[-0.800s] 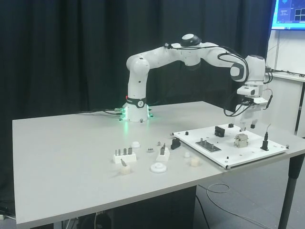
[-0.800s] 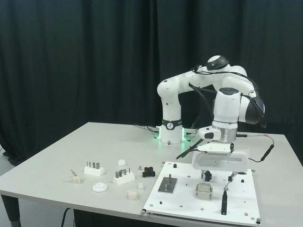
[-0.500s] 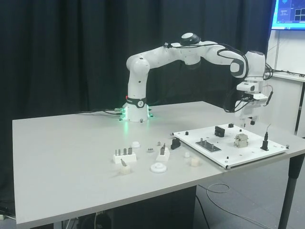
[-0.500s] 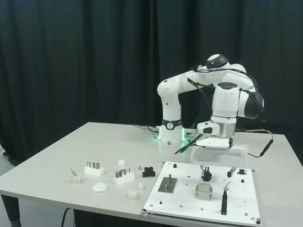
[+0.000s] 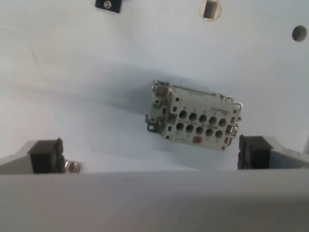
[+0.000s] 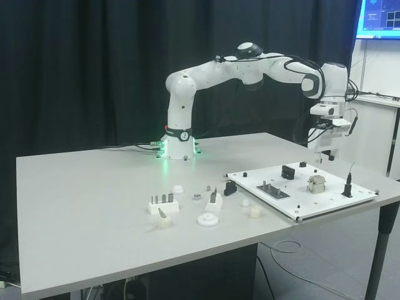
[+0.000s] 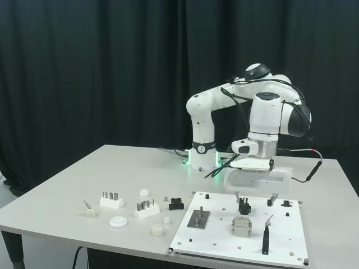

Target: Pick square peg 4.

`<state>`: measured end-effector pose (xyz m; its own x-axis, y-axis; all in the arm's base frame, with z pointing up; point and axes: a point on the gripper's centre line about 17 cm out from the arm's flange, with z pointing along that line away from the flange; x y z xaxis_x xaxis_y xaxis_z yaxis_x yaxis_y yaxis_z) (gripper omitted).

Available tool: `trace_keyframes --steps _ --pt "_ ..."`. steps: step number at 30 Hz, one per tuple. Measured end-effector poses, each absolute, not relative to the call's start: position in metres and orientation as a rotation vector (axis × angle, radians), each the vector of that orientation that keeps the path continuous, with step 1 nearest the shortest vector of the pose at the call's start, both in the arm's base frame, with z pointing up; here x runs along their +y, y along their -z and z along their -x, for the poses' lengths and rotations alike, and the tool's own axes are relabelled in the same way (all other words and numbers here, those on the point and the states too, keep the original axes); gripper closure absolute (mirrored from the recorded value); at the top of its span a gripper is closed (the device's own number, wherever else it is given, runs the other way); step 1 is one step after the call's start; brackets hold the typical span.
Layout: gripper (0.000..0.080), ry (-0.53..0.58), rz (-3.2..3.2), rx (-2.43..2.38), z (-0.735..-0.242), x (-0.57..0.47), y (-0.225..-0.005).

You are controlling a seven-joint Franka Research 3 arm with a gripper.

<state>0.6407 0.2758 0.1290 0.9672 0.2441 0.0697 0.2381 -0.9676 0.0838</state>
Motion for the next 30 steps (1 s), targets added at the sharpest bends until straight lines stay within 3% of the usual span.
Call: trace_keyframes --steps 30 --pt "0.0003 -0.136 -3.055 0.226 -0.653 0.250 -0.132"
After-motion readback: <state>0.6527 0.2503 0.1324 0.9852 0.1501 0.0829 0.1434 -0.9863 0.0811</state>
